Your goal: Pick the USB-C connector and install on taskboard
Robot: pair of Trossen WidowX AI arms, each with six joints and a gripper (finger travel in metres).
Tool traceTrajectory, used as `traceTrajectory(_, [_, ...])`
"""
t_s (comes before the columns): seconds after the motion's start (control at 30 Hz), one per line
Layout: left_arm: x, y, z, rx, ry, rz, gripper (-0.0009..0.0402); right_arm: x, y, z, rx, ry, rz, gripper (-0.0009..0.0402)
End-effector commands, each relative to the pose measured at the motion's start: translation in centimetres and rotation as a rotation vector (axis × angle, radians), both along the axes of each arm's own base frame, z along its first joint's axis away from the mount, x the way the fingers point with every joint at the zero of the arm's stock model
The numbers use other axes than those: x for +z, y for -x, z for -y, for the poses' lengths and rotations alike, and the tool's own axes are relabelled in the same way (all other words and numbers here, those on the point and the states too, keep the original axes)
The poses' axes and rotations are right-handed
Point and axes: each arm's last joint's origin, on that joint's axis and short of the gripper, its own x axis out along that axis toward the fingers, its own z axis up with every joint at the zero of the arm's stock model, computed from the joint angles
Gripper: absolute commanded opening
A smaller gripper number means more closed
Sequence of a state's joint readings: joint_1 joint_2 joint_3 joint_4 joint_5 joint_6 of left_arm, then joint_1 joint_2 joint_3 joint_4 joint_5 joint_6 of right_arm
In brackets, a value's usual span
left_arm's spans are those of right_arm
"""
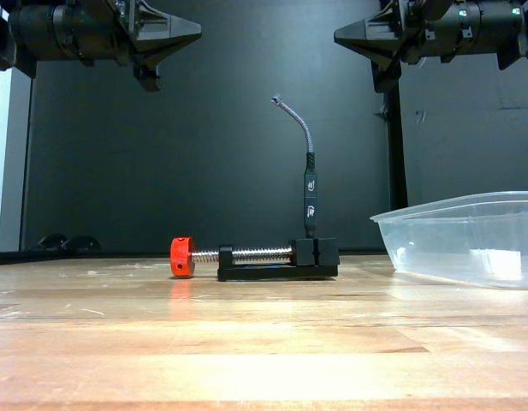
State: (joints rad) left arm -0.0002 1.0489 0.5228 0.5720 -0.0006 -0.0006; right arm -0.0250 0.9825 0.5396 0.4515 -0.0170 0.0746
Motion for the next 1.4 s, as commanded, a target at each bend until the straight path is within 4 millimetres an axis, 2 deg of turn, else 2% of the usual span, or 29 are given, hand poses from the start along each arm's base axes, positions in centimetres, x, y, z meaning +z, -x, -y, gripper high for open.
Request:
traceTrajectory(0.03, [0.01,0.00,0.00,0.000,0.000,0.001,0.0000,0.00,-0.02,-0.01,0.002,-0.004,0.002,0.0000])
traceTrajectory(1.4, [0.00,-0.01,-0.01,0.000,0.000,0.001,0.0000,0.04,-0.02,0.10,-0.026,-0.022,0.002,0.0000])
